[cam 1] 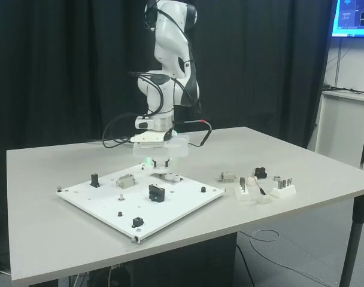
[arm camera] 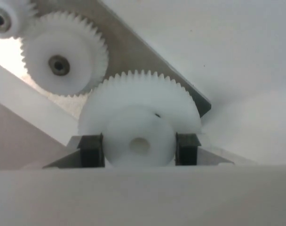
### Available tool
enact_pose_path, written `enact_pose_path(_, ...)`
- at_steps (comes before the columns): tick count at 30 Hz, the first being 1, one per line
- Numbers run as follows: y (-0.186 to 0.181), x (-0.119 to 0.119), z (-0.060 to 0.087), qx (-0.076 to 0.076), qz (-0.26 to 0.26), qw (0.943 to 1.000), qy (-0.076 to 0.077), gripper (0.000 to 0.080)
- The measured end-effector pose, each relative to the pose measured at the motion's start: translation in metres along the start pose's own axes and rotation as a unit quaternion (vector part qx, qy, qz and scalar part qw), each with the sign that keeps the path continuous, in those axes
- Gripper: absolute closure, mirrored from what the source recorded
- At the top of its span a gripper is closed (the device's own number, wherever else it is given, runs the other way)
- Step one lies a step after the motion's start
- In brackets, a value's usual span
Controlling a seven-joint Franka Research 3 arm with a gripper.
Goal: Insert large gear.
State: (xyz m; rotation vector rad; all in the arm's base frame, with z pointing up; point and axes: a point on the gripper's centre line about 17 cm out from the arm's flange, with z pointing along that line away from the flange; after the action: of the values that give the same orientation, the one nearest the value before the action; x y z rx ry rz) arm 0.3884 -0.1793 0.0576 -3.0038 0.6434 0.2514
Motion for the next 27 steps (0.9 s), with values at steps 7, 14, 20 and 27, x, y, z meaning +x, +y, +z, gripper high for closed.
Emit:
enact_pose_path(7, 0.0001, -0.0001, 0.0, -0.001, 0.004, 1.0, -0.006, 0.0475)
enact_pose_path(14, 0.0003, 0.0, -0.0002, -0.002, 0.004, 0.9999, -0.012, 0.0475)
enact_pose_path(20, 0.0002, 0.0, -0.0002, -0.002, 0.004, 0.9999, -0.014, 0.0475)
enact_pose_path(27, 0.0002, -0.0002, -0.0002, -0.003, 0.003, 0.9999, -0.016, 0.0475)
